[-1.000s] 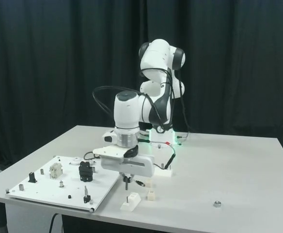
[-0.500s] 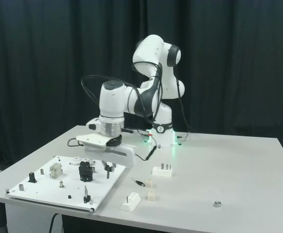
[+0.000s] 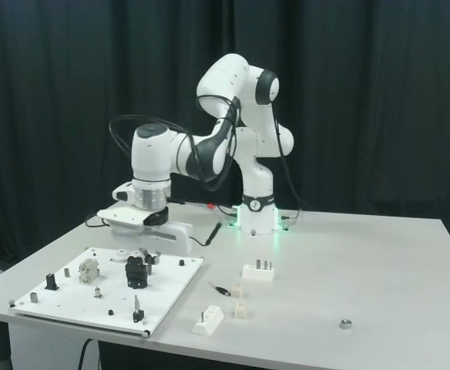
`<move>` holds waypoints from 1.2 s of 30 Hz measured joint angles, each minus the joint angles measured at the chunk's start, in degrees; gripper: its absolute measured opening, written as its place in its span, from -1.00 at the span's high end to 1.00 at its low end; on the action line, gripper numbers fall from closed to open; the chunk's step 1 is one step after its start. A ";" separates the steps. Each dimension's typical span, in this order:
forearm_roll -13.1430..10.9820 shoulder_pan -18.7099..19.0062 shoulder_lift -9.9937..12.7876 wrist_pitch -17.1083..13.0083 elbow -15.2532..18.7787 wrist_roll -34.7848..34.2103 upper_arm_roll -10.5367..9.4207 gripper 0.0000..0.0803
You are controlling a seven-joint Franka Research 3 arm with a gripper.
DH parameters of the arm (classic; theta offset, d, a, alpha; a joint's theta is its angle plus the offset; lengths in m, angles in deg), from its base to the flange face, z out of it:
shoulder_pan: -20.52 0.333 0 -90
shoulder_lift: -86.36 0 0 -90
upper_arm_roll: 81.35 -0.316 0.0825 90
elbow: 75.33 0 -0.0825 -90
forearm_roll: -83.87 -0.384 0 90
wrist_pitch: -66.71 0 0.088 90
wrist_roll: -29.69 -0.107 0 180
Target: Insert square peg 2.
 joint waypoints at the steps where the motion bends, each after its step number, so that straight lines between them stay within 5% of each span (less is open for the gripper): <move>1: 0.00 -0.34 0.01 -0.01 0.00 0.34 0.00 0.81; 21: -1.39 -6.02 1.94 -5.17 0.43 7.76 -0.10 0.81; 36: -7.26 -8.54 4.45 -7.22 0.36 14.67 -0.08 0.81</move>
